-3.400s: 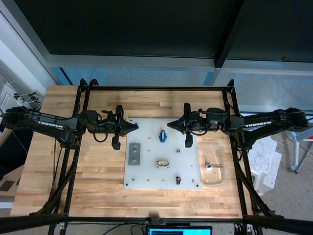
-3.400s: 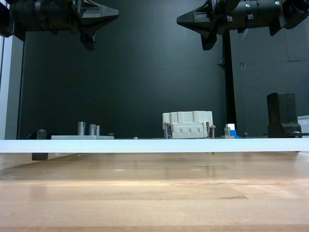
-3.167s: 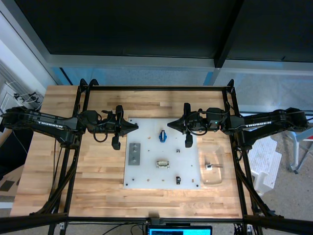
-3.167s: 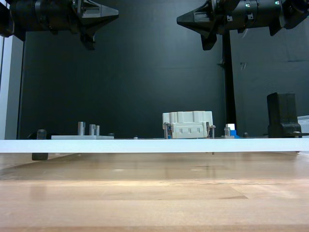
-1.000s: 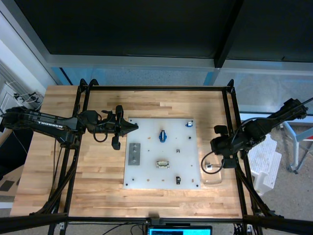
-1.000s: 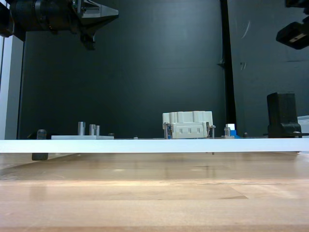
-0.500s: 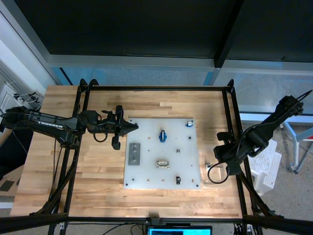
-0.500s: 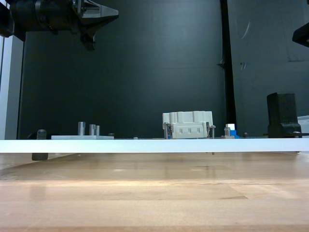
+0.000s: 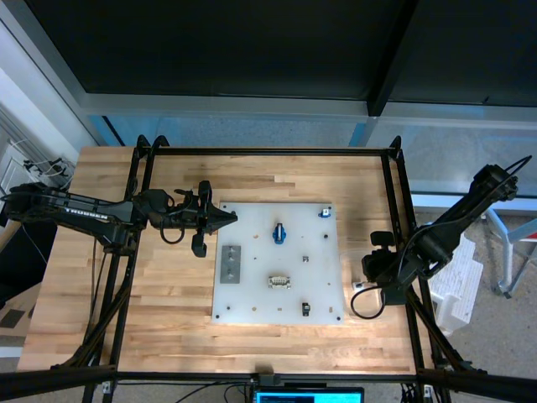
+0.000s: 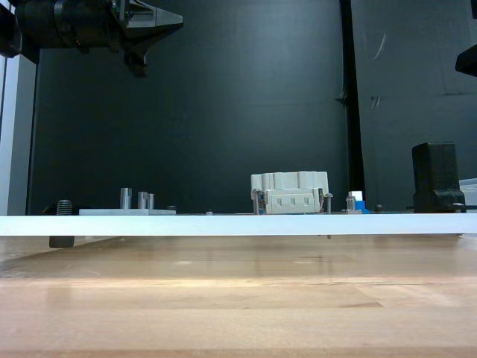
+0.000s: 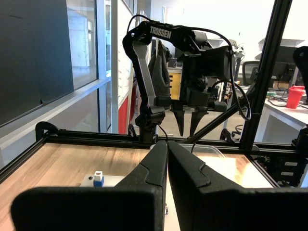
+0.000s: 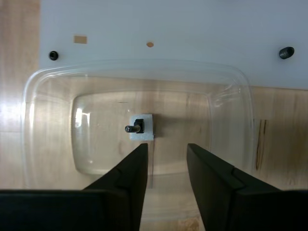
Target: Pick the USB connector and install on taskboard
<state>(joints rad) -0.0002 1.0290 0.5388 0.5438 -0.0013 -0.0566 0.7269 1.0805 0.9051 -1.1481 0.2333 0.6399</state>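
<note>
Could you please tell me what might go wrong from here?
The right gripper hangs over the clear tray, jaws open; the left gripper is parked high by the taskboard's far-left corner.
1. The USB connector sits off-line from the jaws, so a straight descent may miss.
2. Closing might catch the white block too.

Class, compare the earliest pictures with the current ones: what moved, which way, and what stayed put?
The right gripper swung from above the taskboard out to the right and nearer, and now hangs open over the USB connector in the clear tray. Nothing was grasped. The left gripper stayed shut above the taskboard's far left corner; nothing else moved.
</note>
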